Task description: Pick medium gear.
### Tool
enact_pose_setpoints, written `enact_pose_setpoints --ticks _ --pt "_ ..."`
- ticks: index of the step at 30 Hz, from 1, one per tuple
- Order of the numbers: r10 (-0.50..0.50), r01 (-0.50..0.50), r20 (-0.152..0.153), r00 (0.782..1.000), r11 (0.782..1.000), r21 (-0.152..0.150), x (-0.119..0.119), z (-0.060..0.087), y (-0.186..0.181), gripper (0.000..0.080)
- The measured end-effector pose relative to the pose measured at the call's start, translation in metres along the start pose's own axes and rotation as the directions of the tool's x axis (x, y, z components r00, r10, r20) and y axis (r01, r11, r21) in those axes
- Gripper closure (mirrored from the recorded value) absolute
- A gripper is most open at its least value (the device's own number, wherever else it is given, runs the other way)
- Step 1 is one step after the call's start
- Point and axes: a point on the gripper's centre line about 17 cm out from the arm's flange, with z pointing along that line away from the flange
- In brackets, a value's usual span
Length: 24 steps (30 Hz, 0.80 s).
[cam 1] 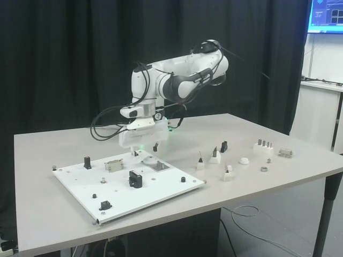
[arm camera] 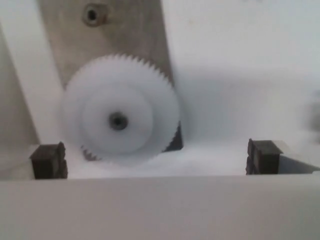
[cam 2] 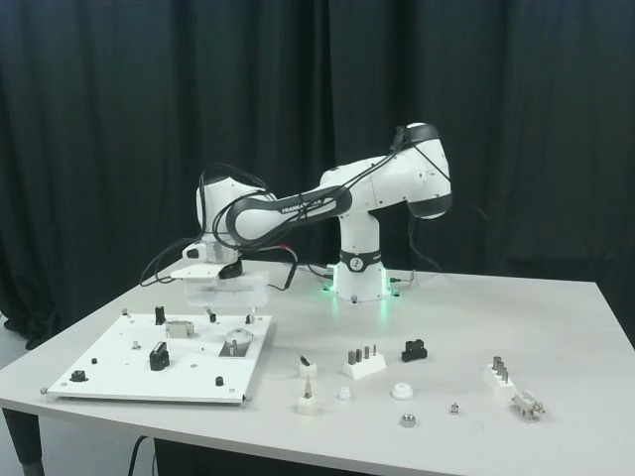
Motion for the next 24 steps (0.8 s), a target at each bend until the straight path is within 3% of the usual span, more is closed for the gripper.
enact_pose_setpoints --ticks 24 --pt "-0.008 0.008 -0.006 1.000 1.000 -0.013 0.001 -0.016 -0.023 0.0003"
